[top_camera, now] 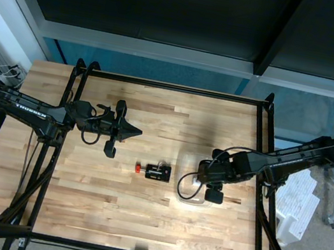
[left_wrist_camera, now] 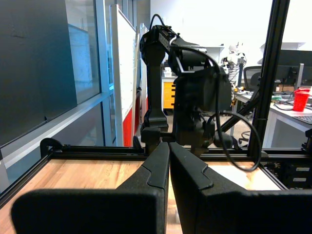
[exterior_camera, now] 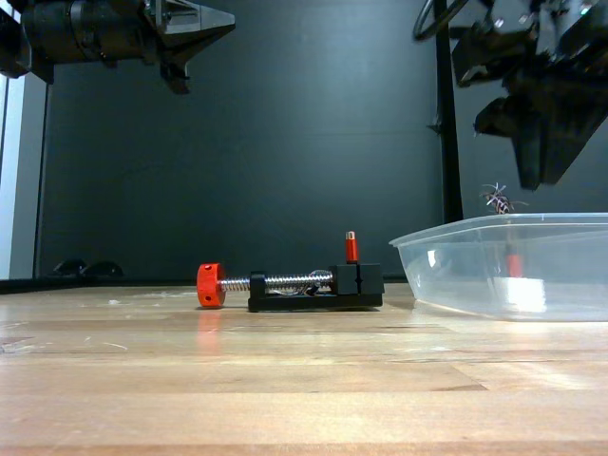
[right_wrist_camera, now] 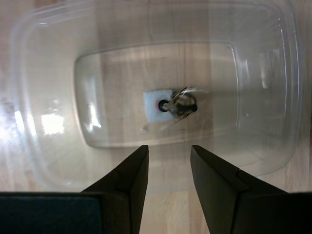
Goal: Pick the rca connector and install on the hub
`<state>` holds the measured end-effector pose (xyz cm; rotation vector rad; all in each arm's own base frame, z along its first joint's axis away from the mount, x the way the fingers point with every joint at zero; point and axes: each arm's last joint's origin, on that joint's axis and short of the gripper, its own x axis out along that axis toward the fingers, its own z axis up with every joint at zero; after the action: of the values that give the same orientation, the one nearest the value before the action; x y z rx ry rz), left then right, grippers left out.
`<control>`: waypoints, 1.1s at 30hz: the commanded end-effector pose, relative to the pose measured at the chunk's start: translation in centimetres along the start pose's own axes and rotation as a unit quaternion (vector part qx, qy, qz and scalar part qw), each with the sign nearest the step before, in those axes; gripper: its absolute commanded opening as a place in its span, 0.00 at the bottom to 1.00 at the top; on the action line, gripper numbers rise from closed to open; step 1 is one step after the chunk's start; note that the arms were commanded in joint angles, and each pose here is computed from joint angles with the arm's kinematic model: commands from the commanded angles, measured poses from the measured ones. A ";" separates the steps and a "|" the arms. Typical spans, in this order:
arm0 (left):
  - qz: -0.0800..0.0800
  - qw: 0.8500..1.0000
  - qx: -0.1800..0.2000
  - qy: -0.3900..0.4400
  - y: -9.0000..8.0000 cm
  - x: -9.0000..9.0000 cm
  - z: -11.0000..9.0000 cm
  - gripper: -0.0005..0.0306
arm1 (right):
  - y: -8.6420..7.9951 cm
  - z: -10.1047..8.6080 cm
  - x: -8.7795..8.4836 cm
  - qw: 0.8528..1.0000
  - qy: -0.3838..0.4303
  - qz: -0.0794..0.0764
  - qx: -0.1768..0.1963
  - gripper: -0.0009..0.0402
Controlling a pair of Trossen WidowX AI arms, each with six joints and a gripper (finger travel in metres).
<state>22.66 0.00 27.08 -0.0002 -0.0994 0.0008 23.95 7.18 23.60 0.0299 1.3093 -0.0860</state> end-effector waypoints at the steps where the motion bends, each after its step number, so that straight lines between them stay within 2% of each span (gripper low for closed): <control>1: 0.000 1.000 0.000 0.000 0.0 0.0 0.0 0.02 | 0.1 0.4 0.8 1.000 0.004 -0.003 -0.004 0.36; 8: 0.000 1.000 0.000 0.000 0.0 0.0 0.0 0.02 | 0.3 1.0 2.6 1.000 -0.007 0.000 -0.009 0.43; 17: 0.000 1.000 0.000 0.000 0.0 0.0 0.0 0.02 | 0.4 0.8 4.9 1.000 -0.006 0.001 -0.011 0.42; 21: 0.000 1.000 0.000 0.000 0.0 0.0 0.0 0.02 | 0.5 0.7 5.9 1.000 -0.013 0.008 -0.011 0.42; 26: 0.000 1.000 0.000 0.000 0.0 0.0 0.0 0.02 | 0.6 0.6 6.7 1.000 -0.011 0.007 -0.011 0.42; 33: 0.000 1.000 0.000 0.000 0.0 0.0 0.0 0.02 | 0.6 0.7 6.9 1.000 -0.013 0.007 -0.011 0.42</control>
<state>22.66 0.00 27.08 -0.0002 -0.0990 0.0008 26.37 7.40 17.15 0.0198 1.2864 -0.0596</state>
